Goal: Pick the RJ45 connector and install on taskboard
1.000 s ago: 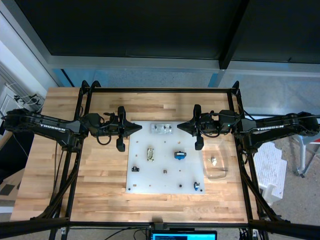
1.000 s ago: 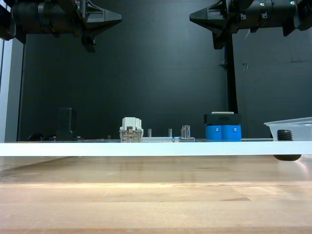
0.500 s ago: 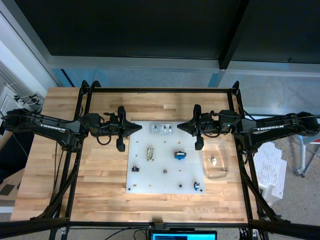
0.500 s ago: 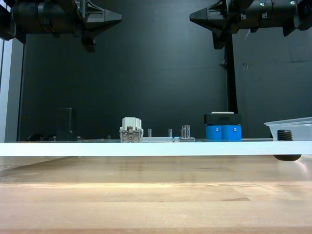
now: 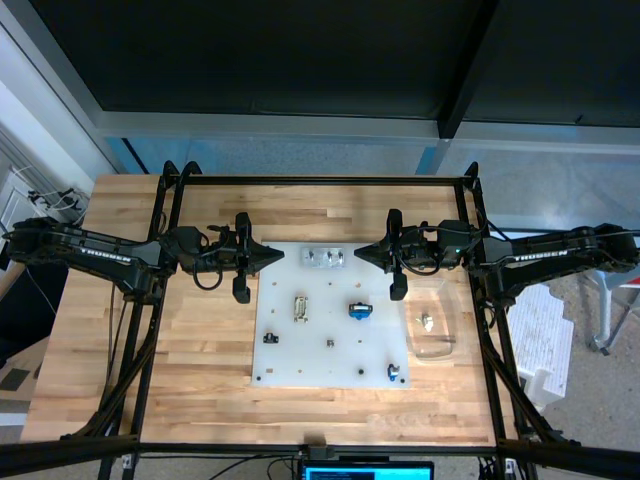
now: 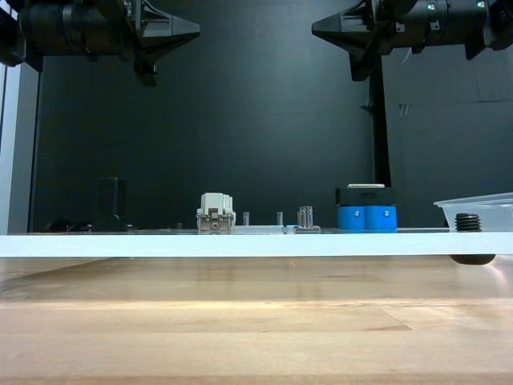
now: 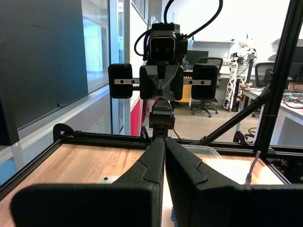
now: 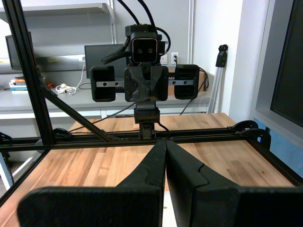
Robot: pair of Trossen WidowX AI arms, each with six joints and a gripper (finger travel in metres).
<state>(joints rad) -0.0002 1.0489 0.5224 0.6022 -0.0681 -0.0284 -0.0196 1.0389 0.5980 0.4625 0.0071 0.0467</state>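
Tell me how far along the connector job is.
Possibly done: the small blue jack looks capped in grey, though that is uncertain. In hand: nothing; the left pincer and right pincer hang shut, high over the white board. Left: confirming the seating.

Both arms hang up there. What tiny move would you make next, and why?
Probably dip the right gripper toward the blue jack for a check. It and the left gripper hang high, shut and empty. I see no cable in the clear tray, and I cannot tell whether the connector is seated.
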